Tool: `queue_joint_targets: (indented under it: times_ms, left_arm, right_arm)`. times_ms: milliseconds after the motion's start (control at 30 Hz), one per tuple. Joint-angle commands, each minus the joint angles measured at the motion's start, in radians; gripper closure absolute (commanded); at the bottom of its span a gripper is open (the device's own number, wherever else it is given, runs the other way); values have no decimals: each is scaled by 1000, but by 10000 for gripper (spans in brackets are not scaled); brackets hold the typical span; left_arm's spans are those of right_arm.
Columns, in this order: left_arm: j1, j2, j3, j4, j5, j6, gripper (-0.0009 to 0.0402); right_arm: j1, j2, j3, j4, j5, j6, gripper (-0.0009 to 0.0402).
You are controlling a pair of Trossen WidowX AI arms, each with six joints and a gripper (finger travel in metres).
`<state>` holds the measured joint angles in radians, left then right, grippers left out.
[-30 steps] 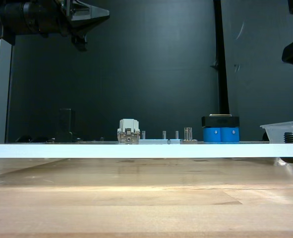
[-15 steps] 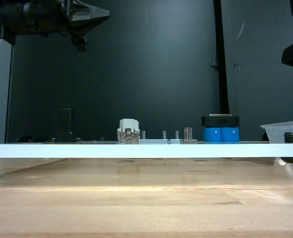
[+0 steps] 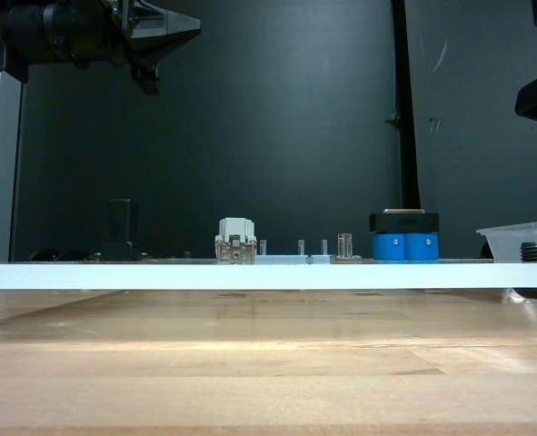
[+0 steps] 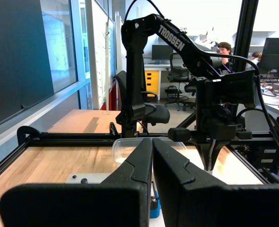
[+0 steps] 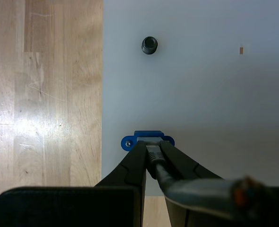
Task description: Remove the RJ45 connector from the taskboard and place in the container
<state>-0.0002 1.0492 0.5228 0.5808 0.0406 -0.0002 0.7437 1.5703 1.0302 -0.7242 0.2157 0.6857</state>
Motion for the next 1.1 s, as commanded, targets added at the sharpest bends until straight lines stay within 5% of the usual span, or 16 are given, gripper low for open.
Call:
queue_joint_targets:
  times_ms: [33, 700, 1100]
  left_arm:
    - [0, 0, 0, 0, 0, 0, 393]
    - [0, 0, 0, 0, 0, 0, 393]
    - [0, 0, 0, 0, 0, 0, 393]
  right_arm:
    - [0, 0, 1, 1, -7, 1, 395]
    - [-1, -64, 22, -37, -2, 1, 393]
    - [-15, -267, -18, -293, 25, 14, 393]
